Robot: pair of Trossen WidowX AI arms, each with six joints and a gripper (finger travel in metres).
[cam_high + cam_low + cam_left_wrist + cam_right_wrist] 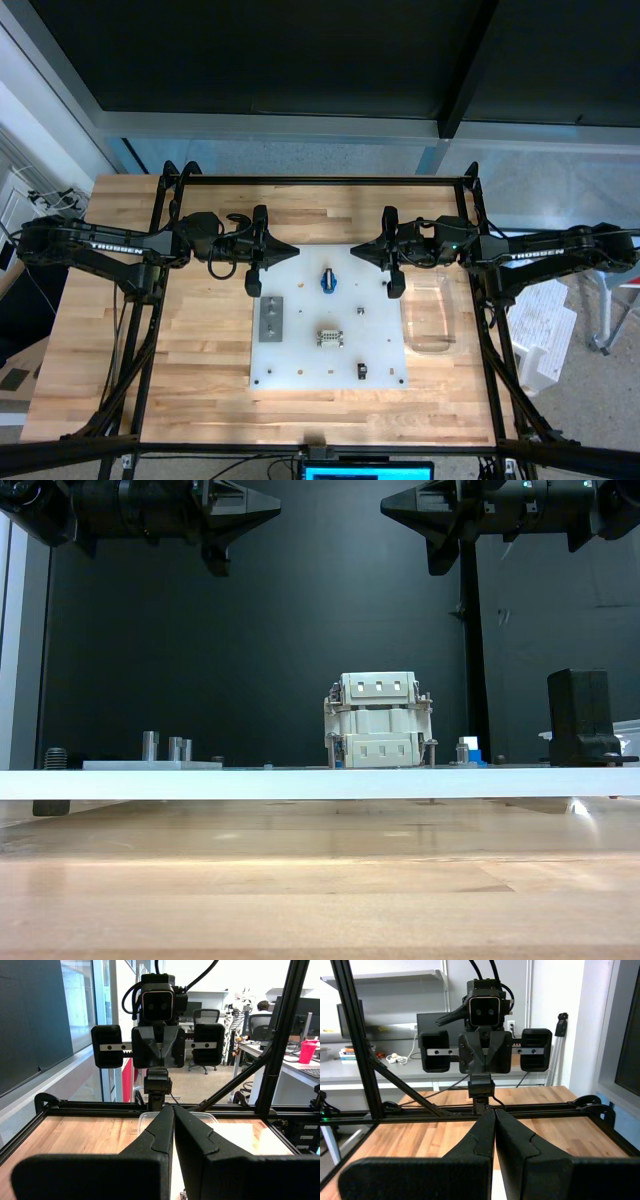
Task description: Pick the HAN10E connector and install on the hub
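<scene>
Hovering shut over the plate's (290,365) far edge, left gripper (292,250) and right gripper (357,250) seem done; HAN10E connector (378,692) looks seated on hub (378,750), pending check.

This is a robotics lab next to an open office. A black metal frame (320,181) stands around a wooden tabletop (200,370) that carries a white plate (290,355). Above the plate's far edge, the left gripper (296,250) and the right gripper (353,250) face each other, fingers (155,1135) pressed together. Behind them are office chairs (206,1014), a desk (350,1067), a monitor (427,1022) and a shelf (395,976).
</scene>
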